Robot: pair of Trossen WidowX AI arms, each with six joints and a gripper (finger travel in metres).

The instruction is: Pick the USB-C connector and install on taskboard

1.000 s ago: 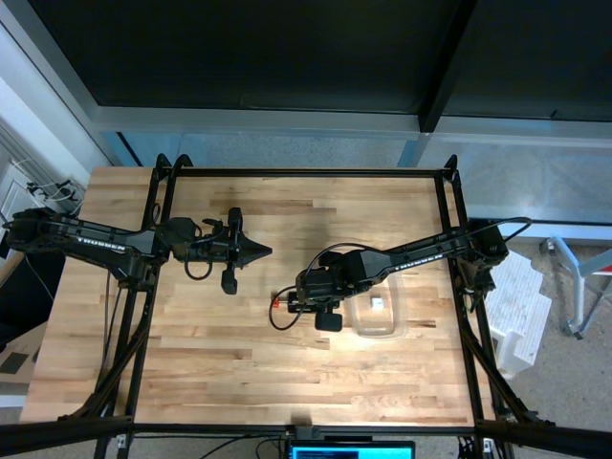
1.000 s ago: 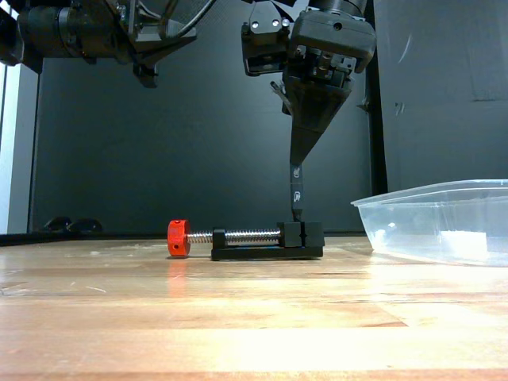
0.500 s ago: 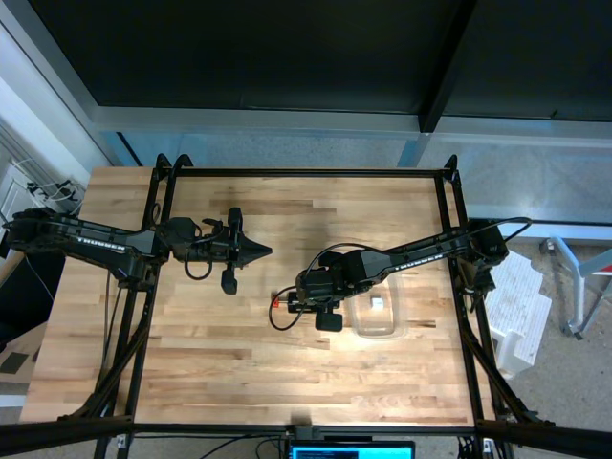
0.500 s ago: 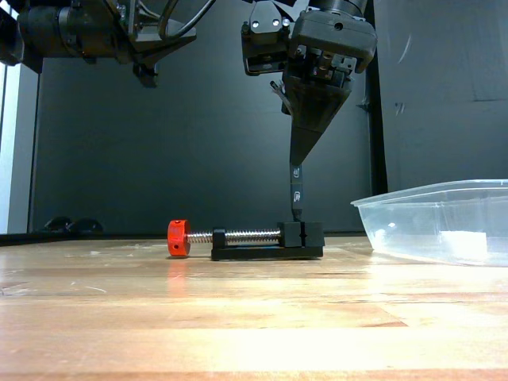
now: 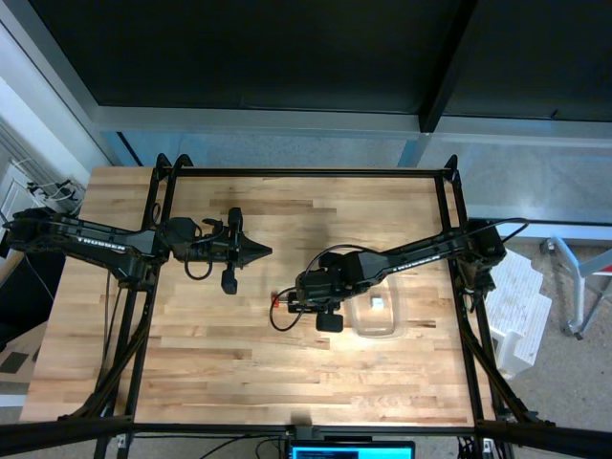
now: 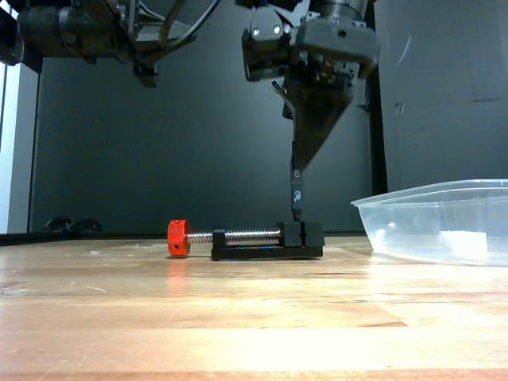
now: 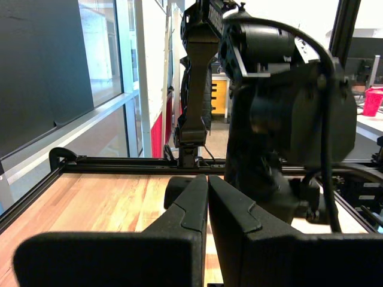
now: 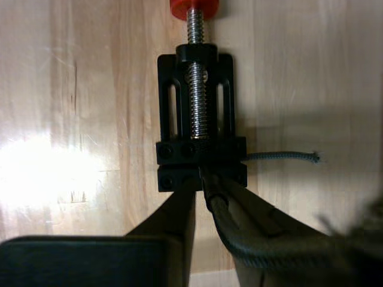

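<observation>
Right end effector [image 6: 297,163] clamped on slim black USB-C connector [image 6: 296,194], upright directly below, tip touching black taskboard [image 6: 266,238] with red-orange knob [image 6: 178,237]. Left end effector [image 7: 207,179] pressed closed, parked high, well apart.

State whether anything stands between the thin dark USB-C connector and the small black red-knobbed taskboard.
Nothing visible: the right gripper holds the USB-C connector upright, tip at the black taskboard. The left gripper hangs shut, off to the left.
</observation>
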